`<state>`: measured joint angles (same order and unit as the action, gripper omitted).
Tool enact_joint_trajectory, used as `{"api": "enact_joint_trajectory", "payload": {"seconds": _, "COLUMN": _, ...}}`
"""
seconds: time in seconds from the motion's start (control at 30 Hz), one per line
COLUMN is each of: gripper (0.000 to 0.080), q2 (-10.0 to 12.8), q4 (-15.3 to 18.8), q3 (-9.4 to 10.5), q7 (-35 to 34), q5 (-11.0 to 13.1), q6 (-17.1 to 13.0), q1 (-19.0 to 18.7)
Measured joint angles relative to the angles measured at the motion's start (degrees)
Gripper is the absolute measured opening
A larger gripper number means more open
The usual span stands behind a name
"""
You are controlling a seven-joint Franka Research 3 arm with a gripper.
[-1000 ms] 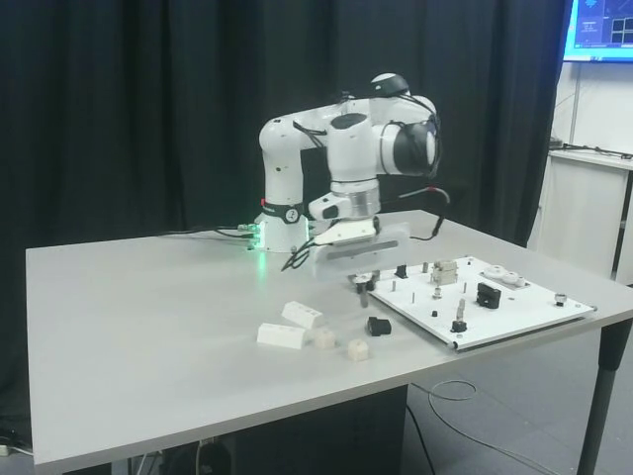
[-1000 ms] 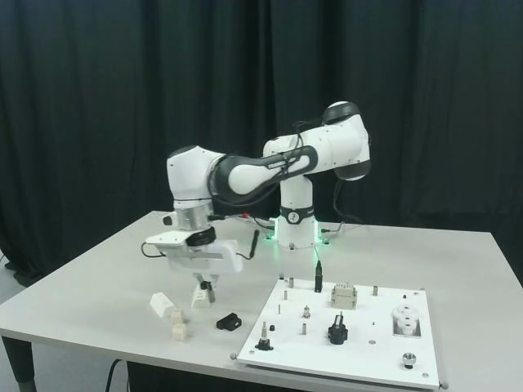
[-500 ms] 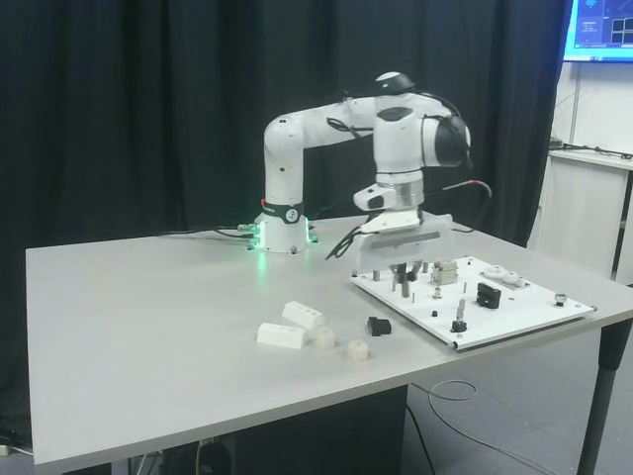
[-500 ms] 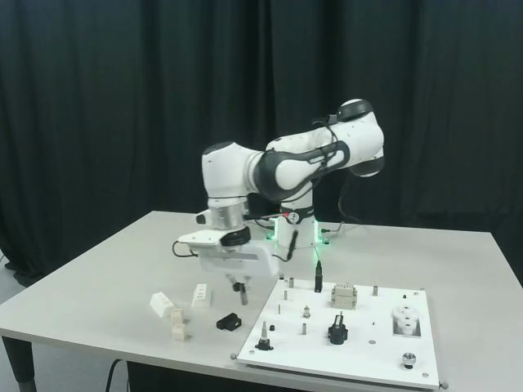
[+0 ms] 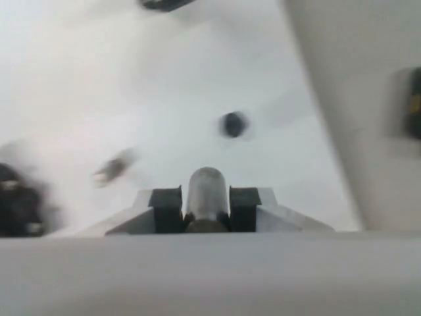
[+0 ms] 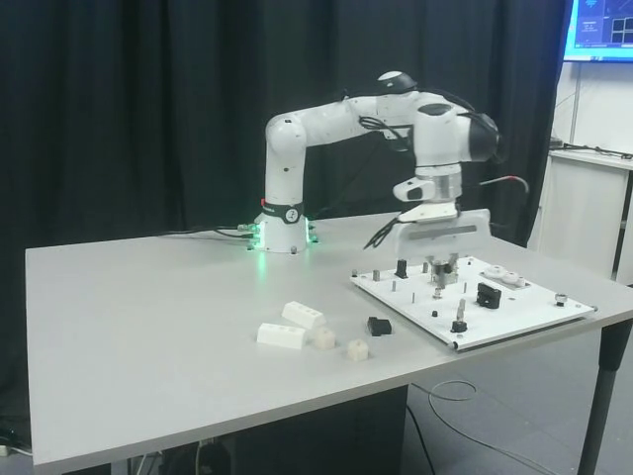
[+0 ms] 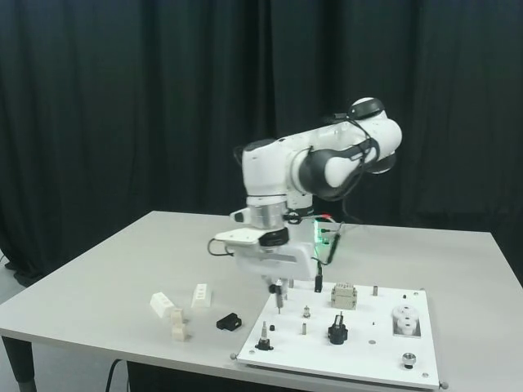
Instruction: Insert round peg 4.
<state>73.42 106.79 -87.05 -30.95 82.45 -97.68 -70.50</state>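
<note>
A grey round peg [image 5: 207,191] stands upright between the black pads of my gripper [image 5: 206,209], which is shut on it. The gripper [image 7: 279,287] hangs over the near-left part of the white board [image 7: 368,353], with the peg [image 7: 279,300] pointing down a little above the surface. In the wrist view a dark round hole [image 5: 232,124] lies in the board [image 5: 164,92] a short way ahead of the peg. From the first room view the gripper [image 6: 441,265] is over the board's [image 6: 524,305] middle.
Several white blocks [image 6: 302,315] and a small black part [image 6: 378,325] lie on the grey table [image 6: 148,317] left of the board. Pegs, a black knob [image 7: 337,333], a grey connector [image 7: 344,295] and a white socket [image 7: 405,319] stand on the board.
The arm has swung from above the white blocks over to the board, carrying the peg with it. The blocks and the black part have not moved.
</note>
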Motion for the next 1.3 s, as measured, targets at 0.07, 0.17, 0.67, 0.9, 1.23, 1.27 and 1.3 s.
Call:
{"api": "enact_joint_trajectory", "payload": {"seconds": 0.07, "gripper": 0.0149, "q2": -0.1, "q4": 0.0, "q3": 0.18, "q7": -2.3, "q5": 0.0, "q6": -1.0, "q1": -1.5}}
{"api": "enact_joint_trajectory", "payload": {"seconds": 0.17, "gripper": 0.0149, "q2": -0.4, "q4": -0.1, "q3": 0.57, "q7": -5.9, "q5": -0.2, "q6": -2.9, "q1": -3.8}}
{"api": "enact_joint_trajectory", "payload": {"seconds": 0.67, "gripper": 0.0149, "q2": -0.8, "q4": -1.9, "q3": 1.07, "q7": -24.7, "q5": -5.9, "q6": -9.7, "q1": -13.0}}
{"api": "enact_joint_trajectory", "payload": {"seconds": 0.9, "gripper": 0.0149, "q2": -1.2, "q4": -3.8, "q3": 1.76, "q7": -33.2, "q5": -8.2, "q6": -10.7, "q1": -14.5}}
{"api": "enact_joint_trajectory", "payload": {"seconds": 1.23, "gripper": 0.0149, "q2": -1.2, "q4": -7.2, "q3": 3.21, "q7": -39.7, "q5": -9.1, "q6": -11.1, "q1": -13.6}}
{"api": "enact_joint_trajectory", "payload": {"seconds": 1.27, "gripper": 0.0149, "q2": -1.2, "q4": -7.5, "q3": 3.38, "q7": -40.1, "q5": -9.2, "q6": -11.1, "q1": -13.4}}
{"api": "enact_joint_trajectory", "payload": {"seconds": 1.3, "gripper": 0.0149, "q2": -1.2, "q4": -7.9, "q3": 3.57, "q7": -40.6, "q5": -9.3, "q6": -11.1, "q1": -13.2}}
